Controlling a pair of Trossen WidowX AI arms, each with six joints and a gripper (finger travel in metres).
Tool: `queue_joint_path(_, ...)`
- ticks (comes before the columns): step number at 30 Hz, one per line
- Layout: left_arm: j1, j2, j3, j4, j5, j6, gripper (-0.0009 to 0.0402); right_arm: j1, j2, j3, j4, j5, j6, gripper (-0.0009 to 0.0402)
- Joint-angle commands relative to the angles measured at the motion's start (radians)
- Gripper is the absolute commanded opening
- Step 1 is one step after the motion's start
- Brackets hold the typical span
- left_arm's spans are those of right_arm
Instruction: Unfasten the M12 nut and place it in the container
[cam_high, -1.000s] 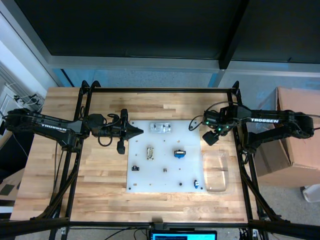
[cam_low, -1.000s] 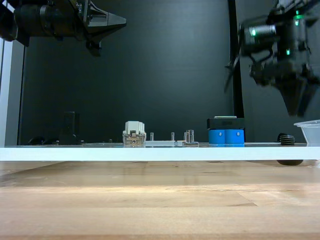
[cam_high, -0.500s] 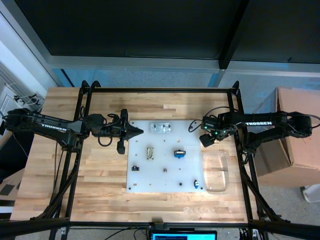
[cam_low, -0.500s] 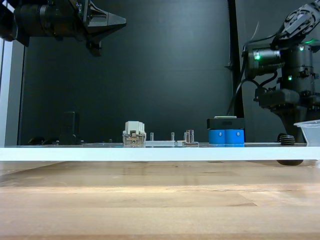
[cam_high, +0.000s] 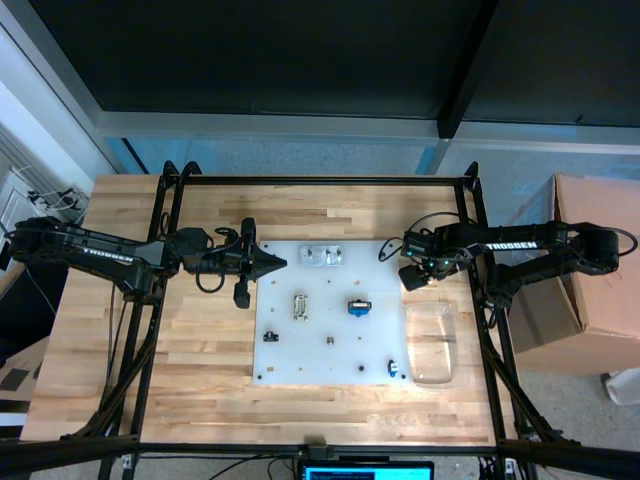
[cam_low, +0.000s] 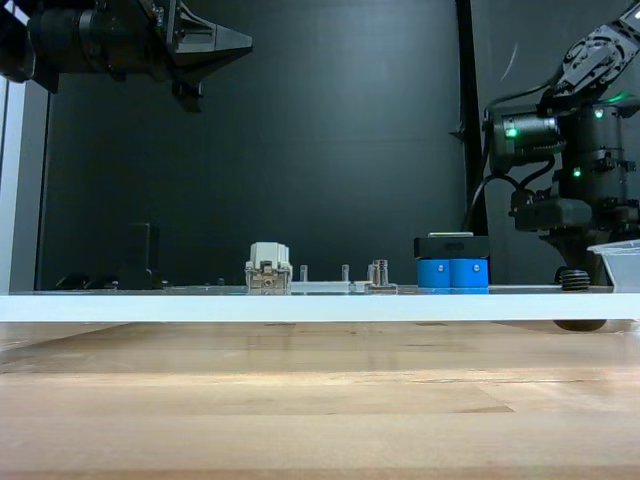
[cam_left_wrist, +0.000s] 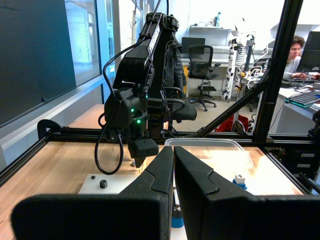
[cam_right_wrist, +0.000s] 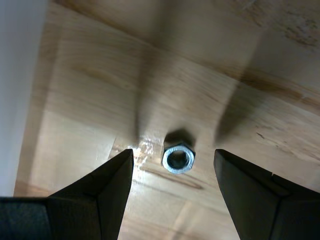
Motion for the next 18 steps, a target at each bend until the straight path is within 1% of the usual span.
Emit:
queue_joint_path(1,0.0,0.0,0.0,0.0,0.0,0.0,0.0,0.001,0.0,-0.019,0.024,-0.007,0.013,0.0224)
queue_joint_path(4,0.0,0.0,0.0,0.0,0.0,0.0,0.0,0.001,0.0,-0.037,0.045,-0.021,0.016,0.0221)
queue_joint_path(7,0.0,0.0,0.0,0.0,0.0,0.0,0.0,0.001,0.0,-0.047,0.047,-0.018,0.019,0.0201)
queue_joint_path(10,0.0,0.0,0.0,0.0,0.0,0.0,0.0,0.001,0.0,-0.049,0.051,-0.017,0.019,0.0162)
queue_joint_path(18,0.0,0.0,0.0,0.0,0.0,0.0,0.0,0.001,0.0,-0.049,0.056,-0.019,0.014,0.0042)
